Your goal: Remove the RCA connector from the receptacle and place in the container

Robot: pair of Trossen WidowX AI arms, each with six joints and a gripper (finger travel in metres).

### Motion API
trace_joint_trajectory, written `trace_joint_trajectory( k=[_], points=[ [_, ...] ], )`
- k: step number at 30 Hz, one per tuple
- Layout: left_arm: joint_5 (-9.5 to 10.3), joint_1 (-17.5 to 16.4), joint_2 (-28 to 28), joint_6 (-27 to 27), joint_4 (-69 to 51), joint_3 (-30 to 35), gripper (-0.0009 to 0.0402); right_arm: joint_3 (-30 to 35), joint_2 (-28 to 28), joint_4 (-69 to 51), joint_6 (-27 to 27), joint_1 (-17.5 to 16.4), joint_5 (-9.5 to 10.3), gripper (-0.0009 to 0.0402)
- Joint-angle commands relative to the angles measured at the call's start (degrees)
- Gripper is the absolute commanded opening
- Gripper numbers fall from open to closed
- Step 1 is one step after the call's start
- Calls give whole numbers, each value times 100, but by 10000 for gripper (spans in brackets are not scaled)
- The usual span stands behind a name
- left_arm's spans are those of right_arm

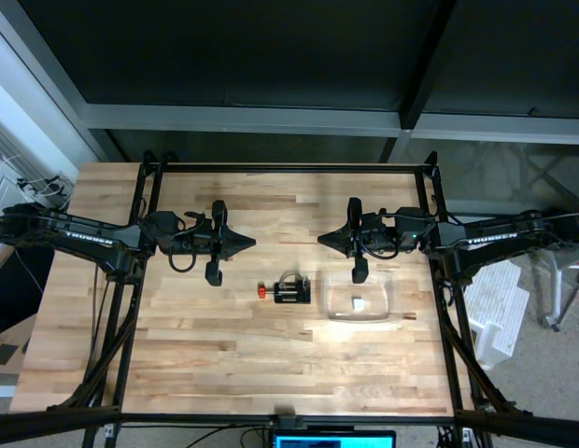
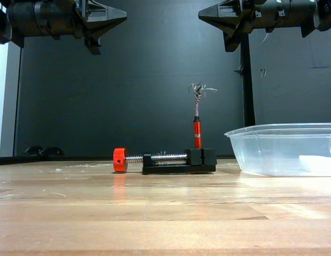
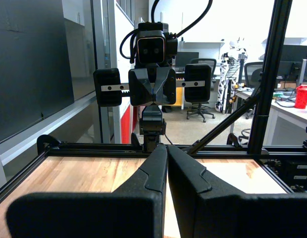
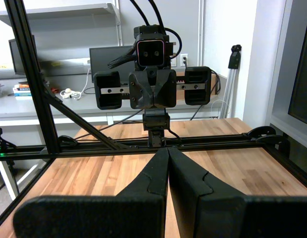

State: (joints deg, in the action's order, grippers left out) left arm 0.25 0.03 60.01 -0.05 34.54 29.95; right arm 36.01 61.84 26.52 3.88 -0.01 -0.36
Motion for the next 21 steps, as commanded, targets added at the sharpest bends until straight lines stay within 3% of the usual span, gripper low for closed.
trace_joint_trajectory(
  k=[1, 15, 21],
  points=[
    [-2, -4, 0, 4, 0, 0, 0, 2, 2, 0, 15, -2, -2, 0],
    [-2, -4, 0, 4, 0, 0, 0, 2, 2, -70, 173, -2, 35, 0],
    [-2, -4, 0, 4, 0, 0, 0, 254, 39, -1370, 365, -24, 59, 0]
  ],
)
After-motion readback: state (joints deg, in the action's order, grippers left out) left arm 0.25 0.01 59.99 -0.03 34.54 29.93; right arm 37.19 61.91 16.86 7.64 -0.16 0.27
